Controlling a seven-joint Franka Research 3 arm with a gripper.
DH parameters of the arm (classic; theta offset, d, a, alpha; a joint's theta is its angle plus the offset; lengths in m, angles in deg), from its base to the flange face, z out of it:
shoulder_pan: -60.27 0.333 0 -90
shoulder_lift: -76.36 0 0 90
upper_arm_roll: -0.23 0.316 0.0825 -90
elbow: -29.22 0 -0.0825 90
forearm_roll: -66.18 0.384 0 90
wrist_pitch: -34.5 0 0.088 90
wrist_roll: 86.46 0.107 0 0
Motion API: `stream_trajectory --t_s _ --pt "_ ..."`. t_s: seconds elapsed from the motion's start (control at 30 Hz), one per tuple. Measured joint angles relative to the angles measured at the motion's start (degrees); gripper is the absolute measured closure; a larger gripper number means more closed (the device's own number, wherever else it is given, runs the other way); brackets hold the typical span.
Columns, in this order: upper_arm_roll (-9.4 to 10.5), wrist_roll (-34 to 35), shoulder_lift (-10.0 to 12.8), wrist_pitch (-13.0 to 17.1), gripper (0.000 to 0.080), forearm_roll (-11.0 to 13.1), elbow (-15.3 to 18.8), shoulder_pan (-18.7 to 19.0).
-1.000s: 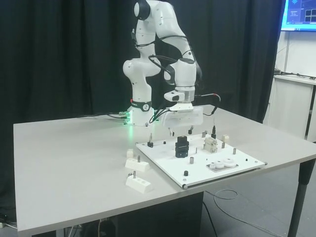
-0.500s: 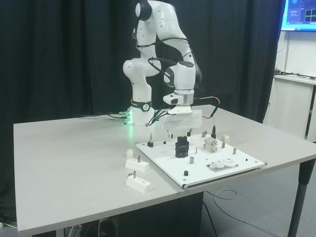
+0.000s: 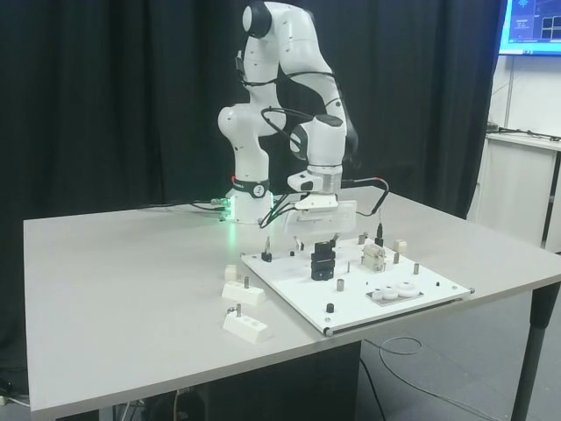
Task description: Pick round peg 1.
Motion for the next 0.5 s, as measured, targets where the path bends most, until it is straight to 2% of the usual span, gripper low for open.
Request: stream_trajectory --t_s 0.5 --pt "0.3 -1.9 1.8 0.0 0.0003 3.6 0.1 0.1"
